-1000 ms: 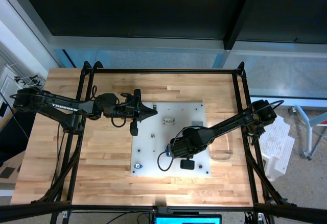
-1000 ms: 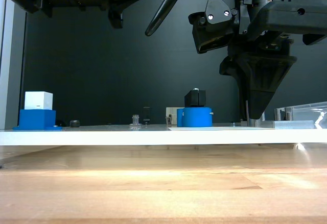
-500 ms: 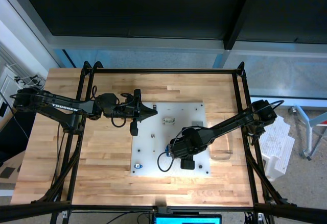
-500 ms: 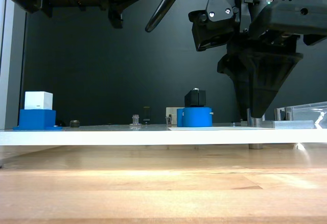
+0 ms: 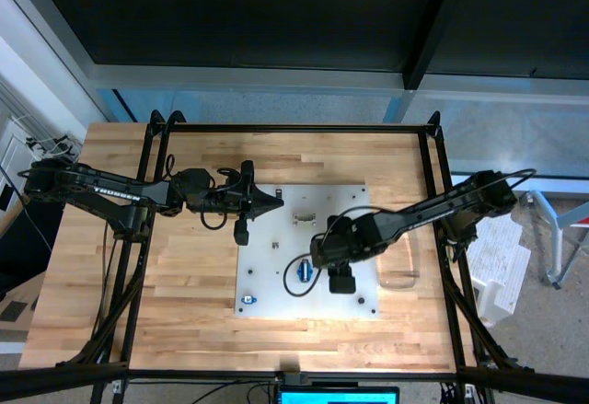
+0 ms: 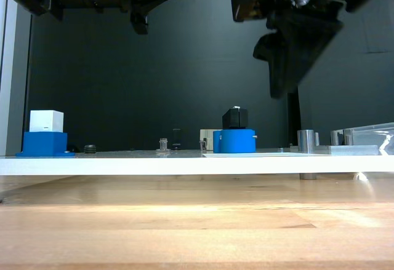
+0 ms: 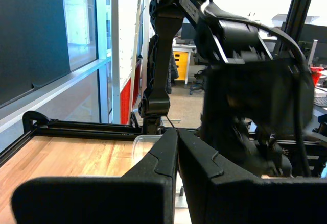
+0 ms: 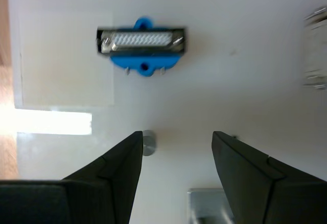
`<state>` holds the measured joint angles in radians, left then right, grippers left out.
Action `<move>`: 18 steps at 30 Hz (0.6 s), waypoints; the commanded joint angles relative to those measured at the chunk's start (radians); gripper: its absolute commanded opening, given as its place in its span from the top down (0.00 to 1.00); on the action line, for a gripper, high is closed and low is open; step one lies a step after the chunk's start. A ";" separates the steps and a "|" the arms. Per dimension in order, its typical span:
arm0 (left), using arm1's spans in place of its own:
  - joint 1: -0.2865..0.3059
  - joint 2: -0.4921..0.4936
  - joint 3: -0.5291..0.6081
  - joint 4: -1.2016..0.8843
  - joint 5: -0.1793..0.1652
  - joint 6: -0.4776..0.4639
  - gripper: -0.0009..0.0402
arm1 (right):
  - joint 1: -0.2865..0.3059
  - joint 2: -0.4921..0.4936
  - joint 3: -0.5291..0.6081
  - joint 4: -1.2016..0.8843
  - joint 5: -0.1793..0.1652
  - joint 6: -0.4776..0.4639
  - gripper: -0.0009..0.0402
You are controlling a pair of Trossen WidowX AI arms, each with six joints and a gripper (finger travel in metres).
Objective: Pick the 16mm cylinder and install on the taskboard
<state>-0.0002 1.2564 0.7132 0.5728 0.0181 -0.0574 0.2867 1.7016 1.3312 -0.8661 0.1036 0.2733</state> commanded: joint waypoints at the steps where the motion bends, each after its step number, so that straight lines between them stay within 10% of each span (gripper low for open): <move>1: 0.000 0.000 0.000 0.000 0.000 0.000 0.98 | -0.023 -0.051 -0.005 0.001 -0.003 -0.022 0.58; 18: 0.000 0.000 0.000 0.000 0.000 0.000 0.98 | -0.171 -0.400 -0.260 0.371 0.000 -0.156 0.96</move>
<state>-0.0002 1.2564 0.7132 0.5724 0.0181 -0.0574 0.1188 1.3243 1.0904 -0.5415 0.1017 0.1230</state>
